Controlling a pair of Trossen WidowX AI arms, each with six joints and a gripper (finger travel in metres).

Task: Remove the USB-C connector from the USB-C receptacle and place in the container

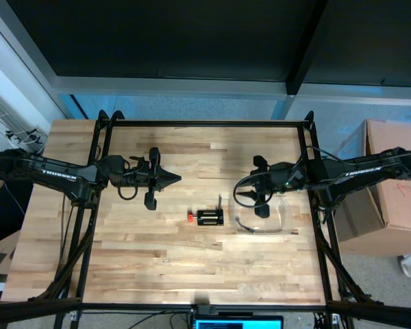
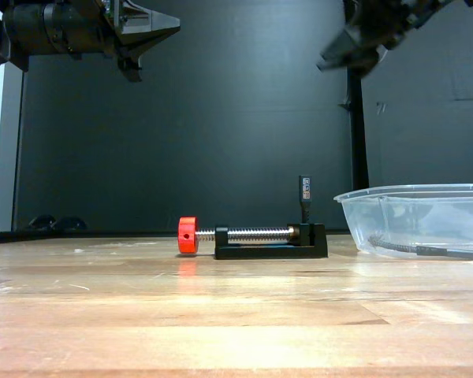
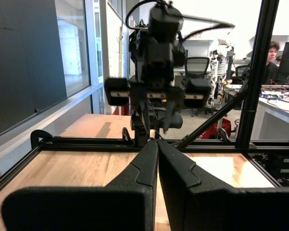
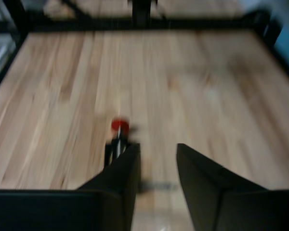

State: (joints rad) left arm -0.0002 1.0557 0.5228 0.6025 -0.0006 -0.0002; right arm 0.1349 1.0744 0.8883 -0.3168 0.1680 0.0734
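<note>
On the pale wooden worktop [image 1: 157, 274] a small black screw vise [image 2: 268, 240] with a red round knob [image 2: 188, 235] holds the slim black USB-C receptacle [image 2: 304, 190] upright at its right end. Just right of the vise sits the clear plastic container [image 2: 355, 206], and the black USB-C connector on its cable [image 2: 441, 252] lies free on the container's floor, clear of the receptacle. The right hand [image 4: 156, 149] hangs high above the container's left side, its fingers parted with a plain gap and nothing between them. Farther back and to the left, the left hand [image 3: 157, 142] is raised well above the worktop, pointing inward, its fingers pressed together and holding nothing.
</note>
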